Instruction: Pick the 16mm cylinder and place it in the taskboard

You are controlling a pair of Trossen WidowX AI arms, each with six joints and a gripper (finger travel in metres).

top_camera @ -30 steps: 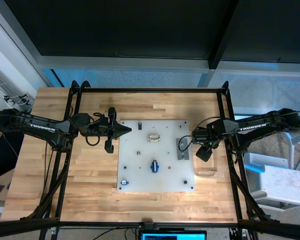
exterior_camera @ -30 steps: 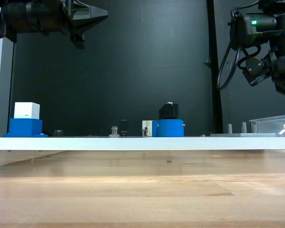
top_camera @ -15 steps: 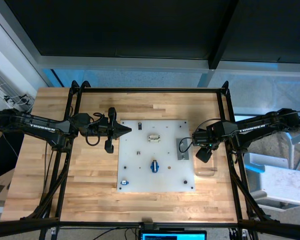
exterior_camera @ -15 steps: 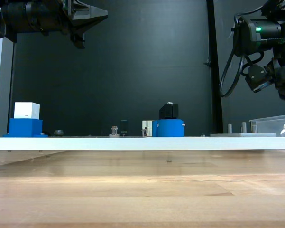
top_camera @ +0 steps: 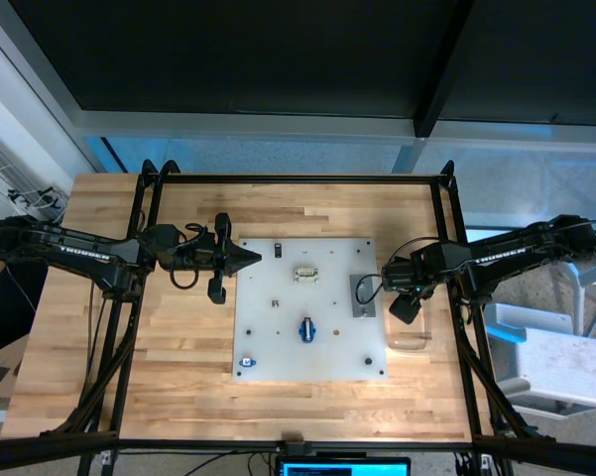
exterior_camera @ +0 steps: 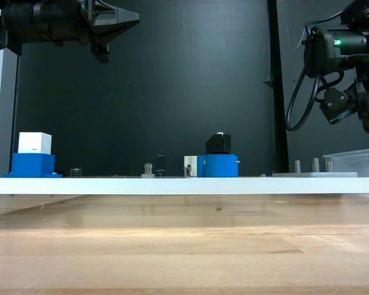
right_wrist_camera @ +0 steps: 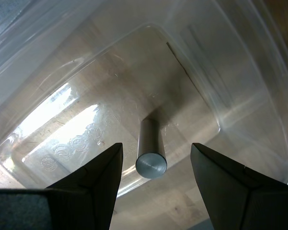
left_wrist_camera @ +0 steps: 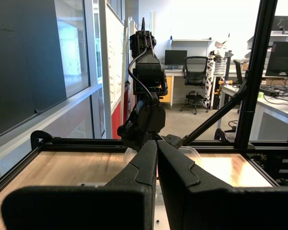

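A pale butcher-block wooden table [top_camera: 178, 387] stands inside a black metal frame [top_camera: 298, 179], its planks striped light and dark.

Nearest on it lies the taskboard [top_camera: 278, 337], a flat white square plate with dark screws at its corners. At its near left corner sits a small blue base with a white cube [top_camera: 245, 364] on top. Towards the middle stands a round blue upright part [top_camera: 306, 330]. Farther right is a grey rectangular block [top_camera: 363, 296] with short metal pins. Farther back are a pale connector [top_camera: 305, 273] and a small black piece [top_camera: 277, 247].

Just beside the board's right edge sits a clear plastic tray [top_camera: 409, 345] with rounded corners and a glossy floor. The 16mm cylinder [right_wrist_camera: 150, 148] lies on its side in this tray: a short, smooth, dark-grey metal peg with a flat round end.

The right gripper [top_camera: 404, 308] hangs over the tray, pointing down. Its two black angular fingers [right_wrist_camera: 98, 184] are spread wide, the peg showing between them, untouched.

The left gripper [top_camera: 250, 256] hovers high over the board's far left edge. Its wedge-shaped black fingers [left_wrist_camera: 139, 167] are pressed together, holding nothing.

Beyond the table is a dark wall.
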